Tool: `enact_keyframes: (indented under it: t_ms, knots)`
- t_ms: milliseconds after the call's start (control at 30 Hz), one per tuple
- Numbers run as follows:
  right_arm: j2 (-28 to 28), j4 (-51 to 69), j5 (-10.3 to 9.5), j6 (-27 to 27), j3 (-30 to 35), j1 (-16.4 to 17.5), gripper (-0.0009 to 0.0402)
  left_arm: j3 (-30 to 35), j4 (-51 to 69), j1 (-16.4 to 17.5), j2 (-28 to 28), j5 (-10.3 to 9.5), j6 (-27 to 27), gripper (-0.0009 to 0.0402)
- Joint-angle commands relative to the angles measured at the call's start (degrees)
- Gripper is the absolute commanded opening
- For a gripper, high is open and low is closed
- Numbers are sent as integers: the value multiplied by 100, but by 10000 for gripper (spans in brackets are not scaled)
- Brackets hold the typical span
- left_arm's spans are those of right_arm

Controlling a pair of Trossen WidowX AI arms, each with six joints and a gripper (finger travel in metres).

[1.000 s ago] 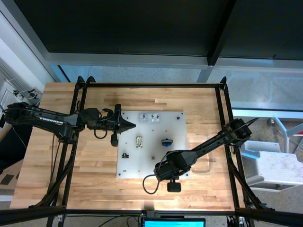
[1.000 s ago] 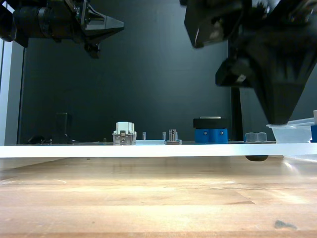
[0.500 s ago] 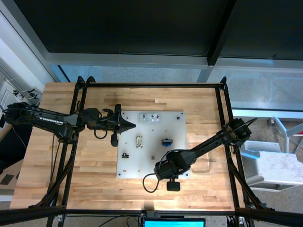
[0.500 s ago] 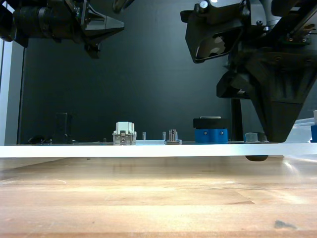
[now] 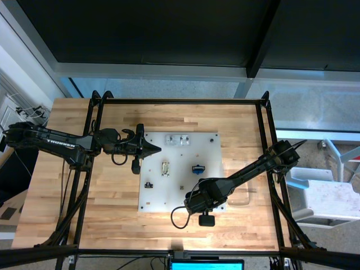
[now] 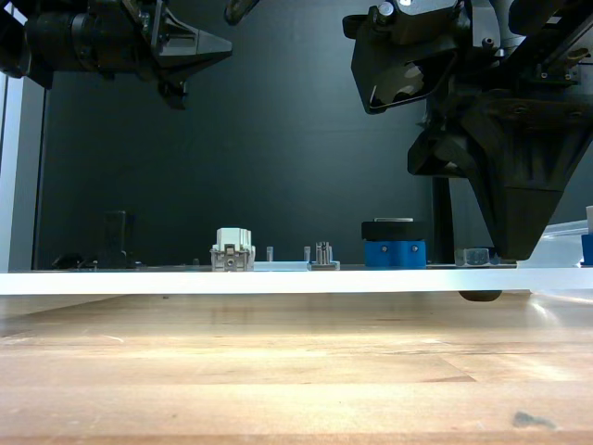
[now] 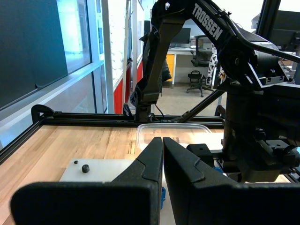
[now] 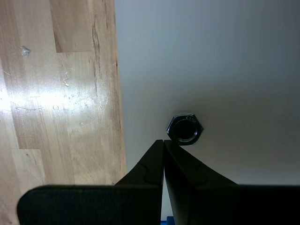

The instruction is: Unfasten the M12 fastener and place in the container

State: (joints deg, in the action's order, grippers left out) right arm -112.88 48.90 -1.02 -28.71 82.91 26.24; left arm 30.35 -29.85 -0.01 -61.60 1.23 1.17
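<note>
Right gripper (image 8: 163, 140): matte black fingers are pressed together, nothing clamped, tips just short of the hex silver M12 nut (image 8: 184, 129) on the smooth white board (image 8: 225, 56). Whether it is on its stud cannot be told. The clear rounded container (image 5: 243, 198) is seen beside the board, apart from the nut. Left gripper (image 7: 162, 139): fingers together, parked over the board's far left edge.

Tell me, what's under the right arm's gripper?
A small silver nut on the white board, beside the shut right gripper's tips. What's beneath the nut is covered, so I cannot tell if it's on its stud. The left gripper hovers shut over the board's left edge.
</note>
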Motion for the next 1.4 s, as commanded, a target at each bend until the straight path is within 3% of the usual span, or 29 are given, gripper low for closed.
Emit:
enact_keyframes:
  t_ms: [33,100,133,167,233,267,333,467,567,633,767,833,900,1333,1400]
  knots:
    - [-2,-2,39,22,2,-2,0,2,-2,0,0,0,0,0]
    - [-2,2,57,55,2,-2,0,2,-2,0,0,0,0,0]
    - [0,28,166,68,2,0,0,2,-2,0,0,0,0,0]
    - [9,94,437,44,2,0,0,2,-2,0,0,0,0,0]
    - [63,299,1226,-195,4,2,0,2,-2,0,0,0,0,0]
    - [105,409,1530,-332,13,2,0,2,-2,0,0,0,2,0]
    - [146,610,1823,-439,72,2,0,2,-2,0,0,0,0,0]
    - [225,765,1762,-437,101,4,0,2,-2,0,0,0,0,0]
    - [269,798,1469,-428,103,4,0,2,0,2,0,0,0,0]
    - [297,796,1075,-372,120,4,0,2,0,0,0,0,0,0]
    - [330,697,81,-227,195,7,0,2,-2,2,0,-2,0,0]
    - [330,586,-286,-177,227,4,0,2,-2,2,0,-2,0,0]
    - [330,485,-527,-98,229,4,0,2,4,0,0,0,0,0]
    - [68,-26,-428,262,22,-11,0,2,0,0,0,0,0,0]
    - [68,-35,-282,260,-7,-17,0,2,0,2,0,0,0,0]
